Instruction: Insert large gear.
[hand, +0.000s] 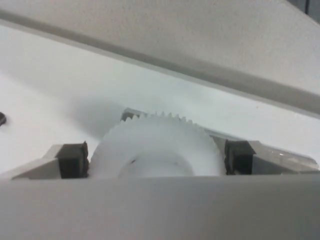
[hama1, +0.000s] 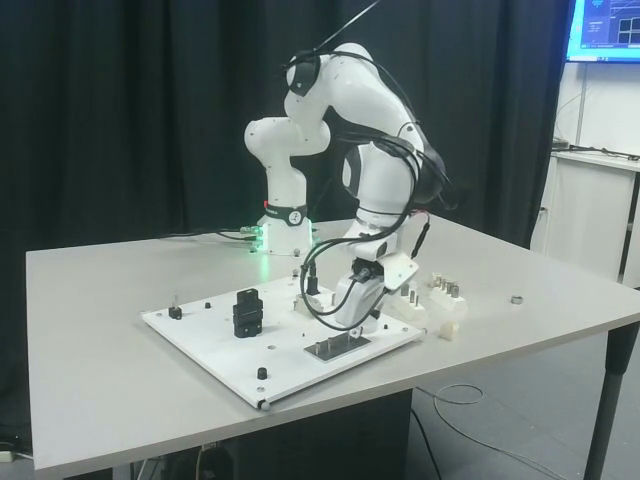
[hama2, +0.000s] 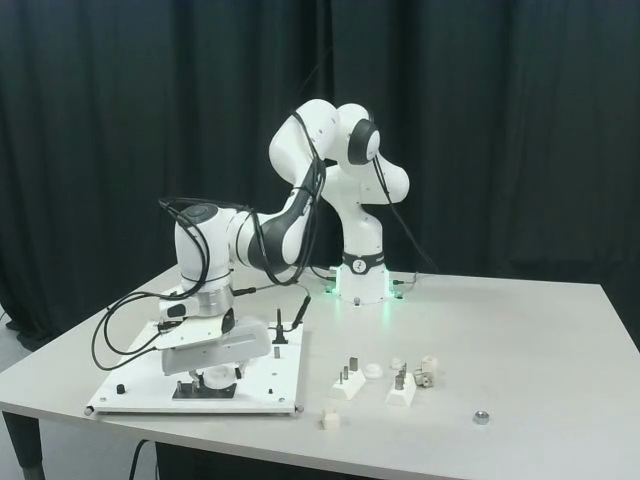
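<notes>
The large white gear (hand: 157, 145), toothed around its rim, sits between my two black finger pads (hand: 74, 160) in the wrist view. My gripper (hand: 156, 159) is shut on it. In the first room view the gripper (hama1: 353, 318) is low over a small grey plate (hama1: 336, 347) on the white board (hama1: 215, 345), near the board's right front edge. From the second room view the gripper (hama2: 212, 378) sits just above the board (hama2: 275, 385); whether the gear touches the plate cannot be told.
A black block (hama1: 246, 312) and small black pegs (hama1: 262, 373) stand on the board. White holders with grey pins (hama1: 447, 297) sit right of the board. A small ring (hama1: 516, 298) lies near the table's right edge. Cables hang from the arm.
</notes>
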